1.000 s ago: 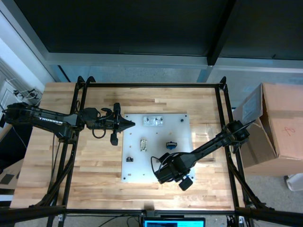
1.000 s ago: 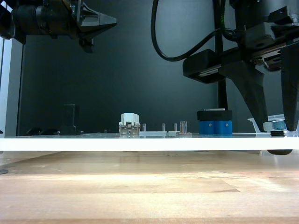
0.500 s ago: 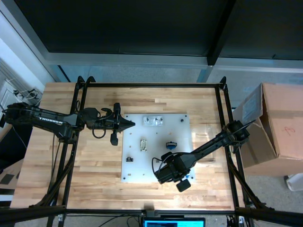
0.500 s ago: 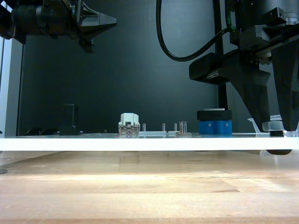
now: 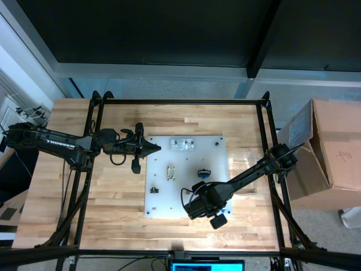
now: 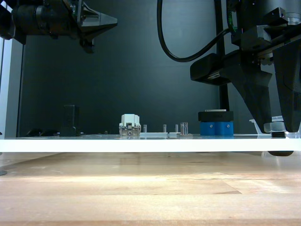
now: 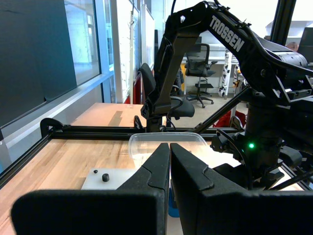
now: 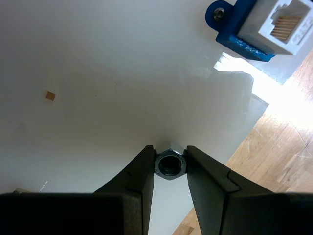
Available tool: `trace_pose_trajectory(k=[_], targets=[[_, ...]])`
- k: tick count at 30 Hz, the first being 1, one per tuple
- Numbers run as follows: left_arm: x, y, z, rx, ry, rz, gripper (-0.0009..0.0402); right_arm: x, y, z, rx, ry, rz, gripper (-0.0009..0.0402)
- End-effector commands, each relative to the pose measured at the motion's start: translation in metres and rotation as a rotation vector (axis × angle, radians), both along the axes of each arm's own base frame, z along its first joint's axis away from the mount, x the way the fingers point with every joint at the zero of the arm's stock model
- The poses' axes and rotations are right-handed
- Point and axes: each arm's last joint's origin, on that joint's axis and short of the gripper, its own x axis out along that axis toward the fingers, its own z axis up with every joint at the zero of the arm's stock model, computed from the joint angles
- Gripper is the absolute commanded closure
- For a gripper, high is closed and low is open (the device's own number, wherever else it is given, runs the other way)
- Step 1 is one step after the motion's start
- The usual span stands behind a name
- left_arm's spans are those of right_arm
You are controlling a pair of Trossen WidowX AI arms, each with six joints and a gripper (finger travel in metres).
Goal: Pick the M12 nut and place it on its threads and fasten
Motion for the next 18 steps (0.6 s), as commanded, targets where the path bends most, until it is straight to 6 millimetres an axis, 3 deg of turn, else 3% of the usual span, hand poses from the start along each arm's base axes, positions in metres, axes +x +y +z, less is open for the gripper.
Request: trace_pose_trajectory(k=[1,13,18], targets=[[0.0000,0.0000,0.0000,0.000,0.000,0.000,0.0393,0.0001,0.0000,0.0003,0.001,-0.001,0.000,0.0368],[0.0000,0.0000,0.0000,0.000,0.000,0.000,0.0393,0.0002,0.0006,0.0026,0.008,-0.007,0.024,0.0367],[0.0000,0.0000,0.0000,0.000,0.000,0.000,0.0393,0.0001,0.0005,0.0033,0.010,-0.008,0.034,0.0344]])
